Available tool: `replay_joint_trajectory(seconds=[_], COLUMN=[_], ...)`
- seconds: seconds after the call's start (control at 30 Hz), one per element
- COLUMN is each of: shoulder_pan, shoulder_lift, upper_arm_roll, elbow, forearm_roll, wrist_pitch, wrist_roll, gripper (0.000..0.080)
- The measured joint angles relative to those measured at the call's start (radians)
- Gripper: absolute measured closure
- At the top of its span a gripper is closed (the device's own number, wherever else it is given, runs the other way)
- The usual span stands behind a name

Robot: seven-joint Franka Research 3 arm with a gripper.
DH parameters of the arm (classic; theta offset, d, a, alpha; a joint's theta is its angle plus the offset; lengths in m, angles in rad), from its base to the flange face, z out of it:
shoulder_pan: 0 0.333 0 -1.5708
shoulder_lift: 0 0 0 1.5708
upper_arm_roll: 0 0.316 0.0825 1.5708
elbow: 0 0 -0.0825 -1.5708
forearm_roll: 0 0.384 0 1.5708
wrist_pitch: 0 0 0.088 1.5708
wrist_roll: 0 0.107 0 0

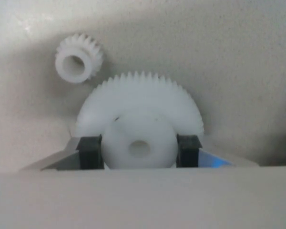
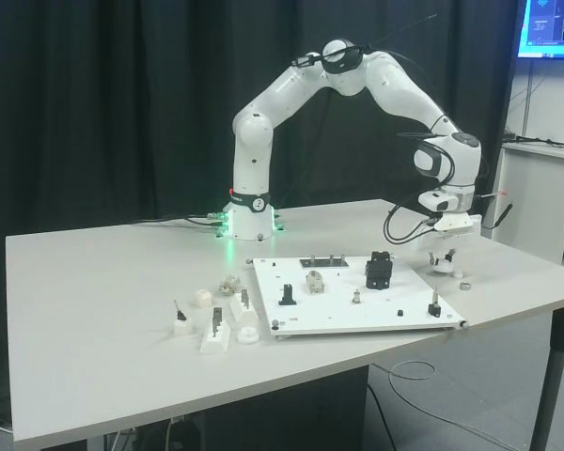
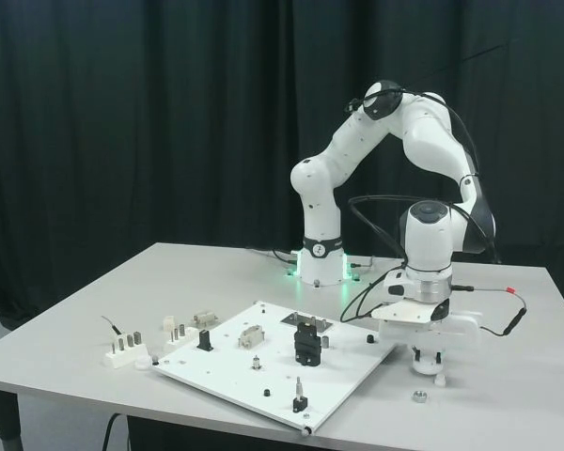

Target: Insert large gear.

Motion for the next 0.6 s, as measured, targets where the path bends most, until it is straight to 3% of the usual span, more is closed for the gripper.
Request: replay_joint_trajectory(seconds=[0.23,0.6], shoulder_pan=[0.012,0.062], shoulder_lift=[-0.002,-0.006], upper_arm_roll=[-0.031,-0.114], elbow=[0.000,-0.001], forearm_roll=[-0.001,-0.003], wrist_pitch=[-0.060,-0.179], wrist_roll=[0.001,0.001], gripper=[0.0471,0.0471])
